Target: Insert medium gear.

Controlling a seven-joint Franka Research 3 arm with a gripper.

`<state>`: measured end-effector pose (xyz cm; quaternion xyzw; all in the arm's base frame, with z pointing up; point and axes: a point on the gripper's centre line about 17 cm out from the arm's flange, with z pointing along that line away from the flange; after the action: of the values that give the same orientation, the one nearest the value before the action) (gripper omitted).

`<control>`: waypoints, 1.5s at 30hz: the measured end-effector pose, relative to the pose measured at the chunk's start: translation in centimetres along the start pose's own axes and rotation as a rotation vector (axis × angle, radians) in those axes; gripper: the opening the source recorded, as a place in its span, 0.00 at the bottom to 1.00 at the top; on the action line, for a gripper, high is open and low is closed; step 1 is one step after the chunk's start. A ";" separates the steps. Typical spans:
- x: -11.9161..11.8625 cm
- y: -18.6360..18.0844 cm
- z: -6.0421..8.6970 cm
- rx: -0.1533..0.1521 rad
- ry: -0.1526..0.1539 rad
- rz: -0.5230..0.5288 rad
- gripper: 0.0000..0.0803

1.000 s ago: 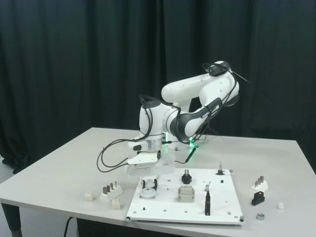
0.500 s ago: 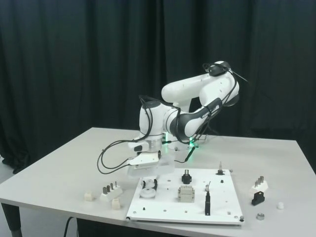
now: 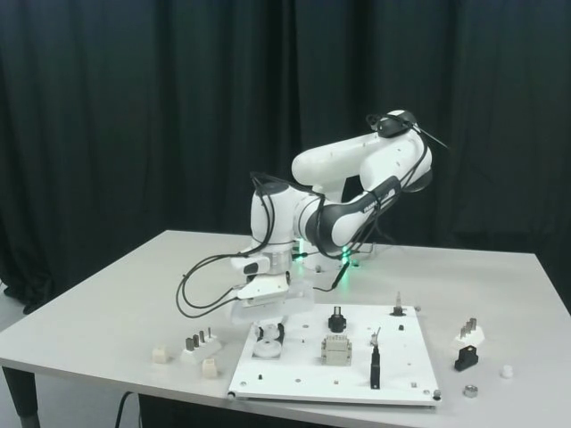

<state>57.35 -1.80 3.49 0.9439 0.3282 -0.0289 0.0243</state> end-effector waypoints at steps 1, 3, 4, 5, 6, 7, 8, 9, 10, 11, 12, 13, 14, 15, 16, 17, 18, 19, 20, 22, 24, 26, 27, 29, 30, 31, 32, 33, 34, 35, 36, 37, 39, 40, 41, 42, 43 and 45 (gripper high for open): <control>0.0 0.0 0.0 0.000 0.002 0.006 0.49; 0.0 0.0 0.0 0.001 0.005 0.029 0.49; 0.0 0.0 0.0 0.001 0.006 0.045 0.49; 0.0 0.0 0.0 0.002 0.008 0.061 0.49; 0.0 0.0 0.0 0.002 0.009 0.077 0.49; 0.0 0.0 0.0 0.002 0.010 0.092 0.49; 0.0 0.0 0.0 0.002 0.011 0.106 0.49; 0.0 0.0 0.0 0.002 0.012 0.119 0.49; 0.0 0.0 0.0 0.001 0.013 0.128 0.49; 0.0 0.0 0.0 0.001 0.014 0.135 0.49; 0.0 0.0 0.0 0.001 0.015 0.142 0.49; 0.0 0.0 0.0 0.001 0.016 0.149 0.49; 0.0 0.0 0.0 0.001 0.017 0.157 0.49; 0.0 0.0 0.0 0.000 0.018 0.167 0.49; 0.0 0.0 0.0 0.000 0.019 0.180 0.49; 0.0 0.0 0.0 0.000 0.020 0.195 0.49; 0.0 0.0 0.0 0.000 0.020 0.209 0.49; 0.0 0.0 0.0 0.000 0.021 0.223 0.49; 0.0 0.0 0.0 0.000 0.021 0.237 0.49; 0.0 0.0 0.0 0.000 0.021 0.251 0.49; 0.0 0.0 0.0 0.000 0.021 0.253 0.49; 0.0 0.0 0.0 0.000 0.021 0.250 0.49; 0.0 0.0 0.0 0.000 0.021 0.241 0.49; 0.0 0.0 0.1 -0.001 0.021 0.199 0.49; 0.0 0.0 0.1 -0.001 0.020 0.168 0.49; 0.0 0.0 0.1 -0.001 0.020 0.136 0.49; 0.0 0.0 0.1 -0.001 0.020 0.105 0.49; 0.0 0.0 0.1 -0.001 0.020 0.079 0.49; 0.0 0.0 0.1 -0.001 0.020 0.059 0.49; 0.0 0.0 0.1 -0.001 0.021 0.043 0.49; 0.0 0.0 0.1 -0.002 0.021 0.030 0.49; 0.0 0.0 0.1 -0.002 0.021 0.020 0.49; 0.0 0.0 0.1 -0.002 0.021 0.009 0.49; 0.0 0.0 0.1 -0.002 0.021 0.008 0.49; 0.0 0.0 0.1 -0.002 0.021 0.009 0.49; 0.0 0.0 0.1 -0.002 0.021 0.010 0.49; 0.0 0.0 0.1 -0.001 0.022 0.016 0.49; 0.0 0.0 0.1 -0.001 0.025 0.045 0.49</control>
<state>57.36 -1.79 3.36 0.9512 0.3074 -0.0164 0.0212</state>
